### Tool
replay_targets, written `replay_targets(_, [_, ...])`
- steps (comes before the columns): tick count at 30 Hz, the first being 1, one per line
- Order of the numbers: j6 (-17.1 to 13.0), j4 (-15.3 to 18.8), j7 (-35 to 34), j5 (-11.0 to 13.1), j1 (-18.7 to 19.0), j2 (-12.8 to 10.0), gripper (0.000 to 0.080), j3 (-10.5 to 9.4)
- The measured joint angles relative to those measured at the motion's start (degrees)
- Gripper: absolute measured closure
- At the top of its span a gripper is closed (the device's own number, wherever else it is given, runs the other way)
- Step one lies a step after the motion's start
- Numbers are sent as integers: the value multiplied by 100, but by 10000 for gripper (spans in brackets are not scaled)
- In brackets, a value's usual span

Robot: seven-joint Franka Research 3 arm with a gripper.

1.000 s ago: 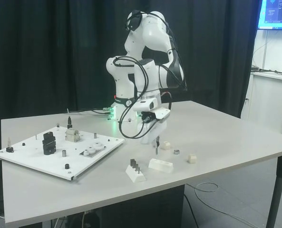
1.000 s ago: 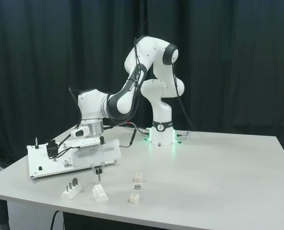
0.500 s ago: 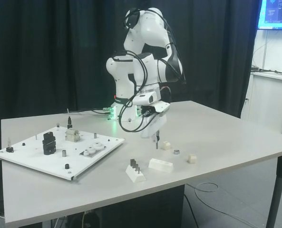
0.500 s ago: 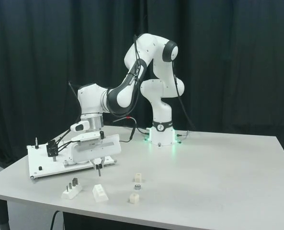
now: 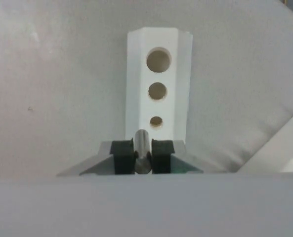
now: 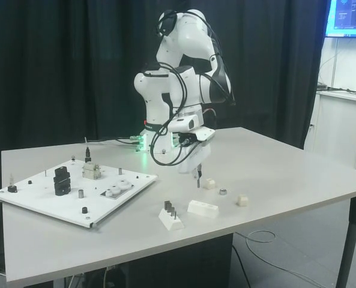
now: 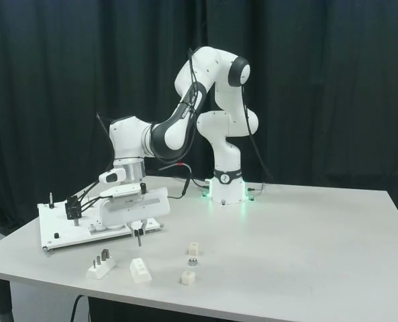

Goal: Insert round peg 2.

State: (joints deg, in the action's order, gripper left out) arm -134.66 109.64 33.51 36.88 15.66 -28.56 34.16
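Wrist view: the gripper (image 5: 143,157) has its two black finger pads (image 5: 121,154) closed tight on a slim grey round peg (image 5: 142,150), which stands between them. Straight under the peg, on the grey table (image 5: 52,98), lies a white holder block (image 5: 157,86) with three round holes in a row, graded from large to small; the peg hangs in the air above the end of the block with the smallest hole, not touching it. From the first room view, the white arm (image 6: 178,78) reaches forward and down from its base at the back of the table, and the gripper (image 6: 197,175) holds the peg upright above the holder block (image 6: 203,208), with a clear gap of air between them. Just beside that block, toward the table's front edge, sits a second white block (image 6: 171,219) with small dark pegs standing in it. Near the gripper, three small pieces rest on the table: a small white cube (image 6: 209,183), a little grey ring (image 6: 224,192) and another white cube (image 6: 242,200). To the side lies a white assembly board (image 6: 69,192) carrying black and grey fittings. In the second room view, the gripper (image 7: 139,233) hovers over the holder block (image 7: 140,270).
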Motion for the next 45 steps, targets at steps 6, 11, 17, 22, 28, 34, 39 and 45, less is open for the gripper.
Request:
replay_targets(6, [0, -2, -84, -1, 11, 0, 731, 25])
replay_targets(11, [-15, -17, -133, -27, 11, 0, 731, 85])
replay_targets(17, [-43, -44, -141, -147, 11, 13, 731, 261])
replay_targets(22, [-60, -44, -155, -306, 11, 77, 731, 501])
replay_targets(28, [-60, -42, -169, -568, 8, 186, 731, 865])
replay_targets(34, [-30, -36, -169, -834, -16, 301, 731, 1266])
replay_targets(39, [17, -34, -163, -1013, -88, 392, 731, 1560])
replay_targets(45, [36, -34, -31, -1184, -295, 485, 731, 1755])
